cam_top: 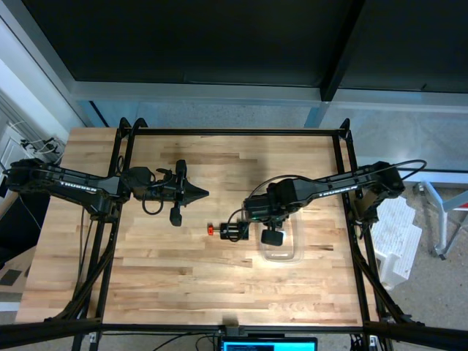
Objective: Pick the USB-C connector and install on taskboard
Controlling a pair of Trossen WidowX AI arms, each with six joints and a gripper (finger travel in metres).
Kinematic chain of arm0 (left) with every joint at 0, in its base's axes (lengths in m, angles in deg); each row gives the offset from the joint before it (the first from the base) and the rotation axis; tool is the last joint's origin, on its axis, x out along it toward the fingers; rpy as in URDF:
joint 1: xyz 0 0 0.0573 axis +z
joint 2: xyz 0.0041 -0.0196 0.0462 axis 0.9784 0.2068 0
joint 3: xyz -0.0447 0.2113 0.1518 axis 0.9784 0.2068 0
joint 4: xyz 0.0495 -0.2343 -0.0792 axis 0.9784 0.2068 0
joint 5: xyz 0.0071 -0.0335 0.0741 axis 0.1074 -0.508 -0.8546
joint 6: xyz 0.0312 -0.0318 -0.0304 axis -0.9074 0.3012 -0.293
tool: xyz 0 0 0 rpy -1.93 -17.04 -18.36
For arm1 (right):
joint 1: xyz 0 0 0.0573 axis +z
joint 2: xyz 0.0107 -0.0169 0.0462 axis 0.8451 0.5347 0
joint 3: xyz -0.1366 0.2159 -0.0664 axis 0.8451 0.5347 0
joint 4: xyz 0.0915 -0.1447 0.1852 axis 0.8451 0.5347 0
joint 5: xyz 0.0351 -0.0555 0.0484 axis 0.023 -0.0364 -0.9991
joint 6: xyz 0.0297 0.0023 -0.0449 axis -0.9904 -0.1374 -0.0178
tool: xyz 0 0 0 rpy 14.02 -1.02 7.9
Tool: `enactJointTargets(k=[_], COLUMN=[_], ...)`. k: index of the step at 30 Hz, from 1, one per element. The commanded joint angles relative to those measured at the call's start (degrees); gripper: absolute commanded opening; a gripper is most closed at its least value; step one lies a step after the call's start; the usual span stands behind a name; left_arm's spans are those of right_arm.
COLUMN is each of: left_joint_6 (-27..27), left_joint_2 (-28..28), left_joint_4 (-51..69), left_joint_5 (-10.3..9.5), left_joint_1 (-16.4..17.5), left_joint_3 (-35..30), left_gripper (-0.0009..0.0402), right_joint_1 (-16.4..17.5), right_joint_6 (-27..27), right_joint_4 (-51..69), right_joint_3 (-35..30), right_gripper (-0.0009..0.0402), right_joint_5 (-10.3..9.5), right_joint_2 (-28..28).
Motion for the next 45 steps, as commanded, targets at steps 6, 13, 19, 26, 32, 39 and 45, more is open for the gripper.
enactJointTargets(k=[6, 13, 19, 26, 32, 39, 45], left_joint_6=[0.0, 0.0, 0.0, 0.0, 0.0, 0.0, 0.0], left_joint_2=[0.0, 0.0, 0.0, 0.0, 0.0, 0.0, 0.0], left_joint_4=[0.0, 0.0, 0.0, 0.0, 0.0, 0.0, 0.0], left_joint_5=[0.02, 0.02, 0.02, 0.00, 0.00, 0.00, 0.02], left_joint_1=[0.0, 0.0, 0.0, 0.0, 0.0, 0.0, 0.0], left_joint_3=[0.0, 0.0, 0.0, 0.0, 0.0, 0.0, 0.0], left_gripper=[0.0000, 0.0000, 0.0000, 0.0000, 0.0000, 0.0000, 0.0000], right_joint_1=[-0.1, 0.0, 0.0, 0.0, 0.2, 0.3, 0.4], right_joint_6=[2.3, 3.3, 4.9, 5.8, 5.9, 5.9, 6.3], right_joint_4=[0.7, 1.5, 3.1, 4.4, 5.0, 5.9, 6.1], right_joint_3=[-5.3, -8.8, -13.1, -17.6, -20.1, -23.3, -25.6], right_gripper=[0.0000, 0.0000, 0.0000, 0.0000, 0.0000, 0.0000, 0.0000], right_joint_5=[0.68, 0.59, 0.50, 0.48, 0.46, 0.63, 0.66], right_joint_2=[4.8, 8.2, 11.3, 14.6, 16.7, 18.7, 20.7])
